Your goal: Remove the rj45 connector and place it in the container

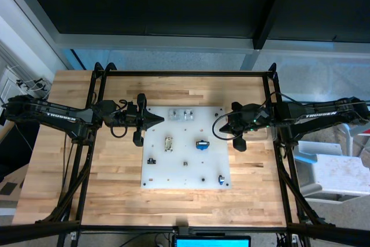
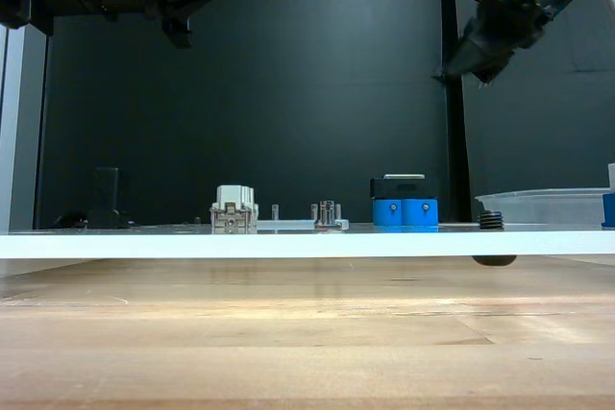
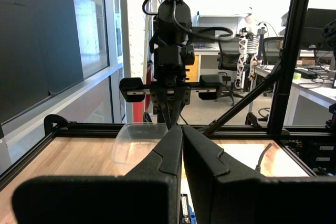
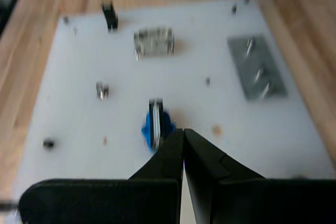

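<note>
The rj45 connector [image 2: 404,185], judged seated in the blue mount [image 2: 405,212] amid the board [image 1: 173,173], is faced closest by the empty, clenched right hand [image 1: 215,126] raised just right of it, the clenched left hand [image 1: 161,120] being held over the board's left edge.

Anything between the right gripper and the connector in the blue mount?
Nothing visible. The right gripper, shut, hangs high over the white board's right edge, open air down to the connector in its blue mount. The left gripper, shut, hangs over the left edge.
</note>
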`<move>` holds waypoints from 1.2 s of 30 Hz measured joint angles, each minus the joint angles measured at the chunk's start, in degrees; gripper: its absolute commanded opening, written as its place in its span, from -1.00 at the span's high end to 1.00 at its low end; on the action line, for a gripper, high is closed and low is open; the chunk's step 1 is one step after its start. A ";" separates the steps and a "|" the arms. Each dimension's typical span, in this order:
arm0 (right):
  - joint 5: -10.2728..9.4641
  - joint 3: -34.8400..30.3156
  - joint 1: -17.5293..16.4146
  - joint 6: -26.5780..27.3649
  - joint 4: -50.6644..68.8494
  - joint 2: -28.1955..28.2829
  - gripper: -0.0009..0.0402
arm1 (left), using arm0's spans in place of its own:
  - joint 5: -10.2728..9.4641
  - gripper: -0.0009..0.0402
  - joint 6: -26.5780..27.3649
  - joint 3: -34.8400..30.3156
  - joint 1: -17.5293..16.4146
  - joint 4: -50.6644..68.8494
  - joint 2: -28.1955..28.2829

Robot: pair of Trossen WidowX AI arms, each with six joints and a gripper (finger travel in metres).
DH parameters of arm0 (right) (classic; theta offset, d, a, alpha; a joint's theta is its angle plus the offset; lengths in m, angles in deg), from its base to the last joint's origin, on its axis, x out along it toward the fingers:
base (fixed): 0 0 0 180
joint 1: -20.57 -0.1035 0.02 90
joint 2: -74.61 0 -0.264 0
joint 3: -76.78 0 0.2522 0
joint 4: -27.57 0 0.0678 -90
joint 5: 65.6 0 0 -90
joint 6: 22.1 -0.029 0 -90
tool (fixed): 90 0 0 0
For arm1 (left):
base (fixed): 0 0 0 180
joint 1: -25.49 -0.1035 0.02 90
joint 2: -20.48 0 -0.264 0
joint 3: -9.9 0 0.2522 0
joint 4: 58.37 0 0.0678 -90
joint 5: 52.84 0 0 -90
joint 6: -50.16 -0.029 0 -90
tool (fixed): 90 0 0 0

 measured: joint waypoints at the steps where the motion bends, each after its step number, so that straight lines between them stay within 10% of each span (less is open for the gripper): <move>1: 0.02 -0.24 -0.28 -0.11 1.31 0.02 0.96 | -0.02 0.96 0.00 -0.02 0.00 0.00 0.00; 10: 1.09 -0.83 -4.85 -2.12 6.47 0.07 0.96 | 0.00 0.96 0.00 0.00 0.00 -0.02 0.00; 23: 9.53 -0.83 -18.75 -13.25 12.07 1.38 0.96 | -0.02 0.96 0.00 -0.02 0.00 0.00 0.00; 32: 9.68 -2.75 -25.00 -18.18 12.41 5.66 0.96 | -0.02 0.96 0.02 -0.02 0.00 -0.02 0.00; 36: 12.83 -6.12 -27.63 -20.02 15.47 8.83 0.96 | 0.00 0.96 0.00 -0.02 0.00 0.00 0.00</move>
